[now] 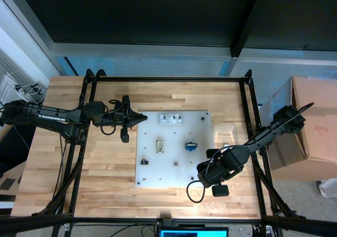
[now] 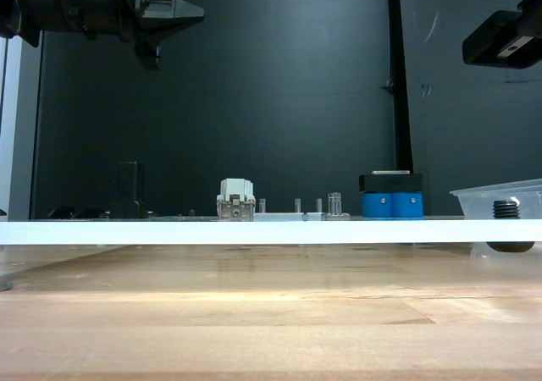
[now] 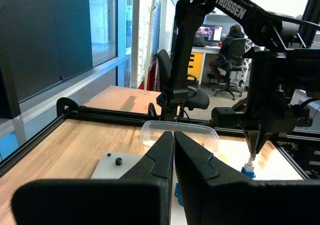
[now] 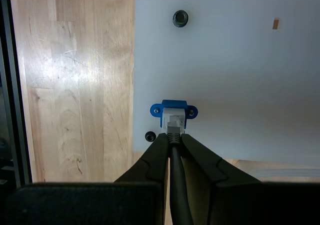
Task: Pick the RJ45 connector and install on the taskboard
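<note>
— So where's the RJ45 connector [image 4: 173,122]?
— Clamped in the right gripper [image 4: 172,137], nose down over the blue socket [image 4: 157,110] on the taskboard [image 4: 225,75]. It looks lined up to go in, not seated.
— And the left gripper [image 3: 173,135]?
— Jaws together, high over the board's left edge, clear of the socket.

The tabletop [image 1: 105,163] is pale planked wood, smooth with a soft sheen. The taskboard [image 1: 158,174] is smooth matt white plastic, and its socket housing [image 4: 174,109] is blue plastic. The fingers [image 4: 152,160] of the right gripper [image 4: 173,136] are matt black plastic. They pinch the clear-plastic RJ45 connector [image 4: 174,121] by its black rubbery cable. The cardboard box [image 1: 316,121] is matt brown.
</note>
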Robot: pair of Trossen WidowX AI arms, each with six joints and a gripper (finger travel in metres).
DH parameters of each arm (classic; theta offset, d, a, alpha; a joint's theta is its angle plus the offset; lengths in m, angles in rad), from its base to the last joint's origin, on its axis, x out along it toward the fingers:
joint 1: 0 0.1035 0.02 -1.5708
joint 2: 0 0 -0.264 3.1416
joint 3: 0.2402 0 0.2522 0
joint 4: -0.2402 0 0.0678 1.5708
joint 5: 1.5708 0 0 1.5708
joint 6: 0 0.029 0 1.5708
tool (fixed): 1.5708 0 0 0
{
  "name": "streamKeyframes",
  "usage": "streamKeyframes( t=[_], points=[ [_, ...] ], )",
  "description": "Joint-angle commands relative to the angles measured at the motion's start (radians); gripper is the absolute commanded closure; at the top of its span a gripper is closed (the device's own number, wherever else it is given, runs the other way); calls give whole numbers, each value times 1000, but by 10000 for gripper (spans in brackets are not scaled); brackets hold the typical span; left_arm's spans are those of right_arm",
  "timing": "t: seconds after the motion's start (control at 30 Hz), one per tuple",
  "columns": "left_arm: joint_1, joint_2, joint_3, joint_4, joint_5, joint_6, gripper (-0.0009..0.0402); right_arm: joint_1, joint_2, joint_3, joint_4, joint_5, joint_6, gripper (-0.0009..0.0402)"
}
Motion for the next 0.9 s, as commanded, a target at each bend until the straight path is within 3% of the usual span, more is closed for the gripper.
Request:
streamKeyframes(
  t=[0.03,0.9],
  points=[
    [0,0,0,0,0,0,393,0,3,0,0,0,1,393],
    [0,0,0,0,0,0,393,5,3,-35,37,1,-13,393]
  ],
)
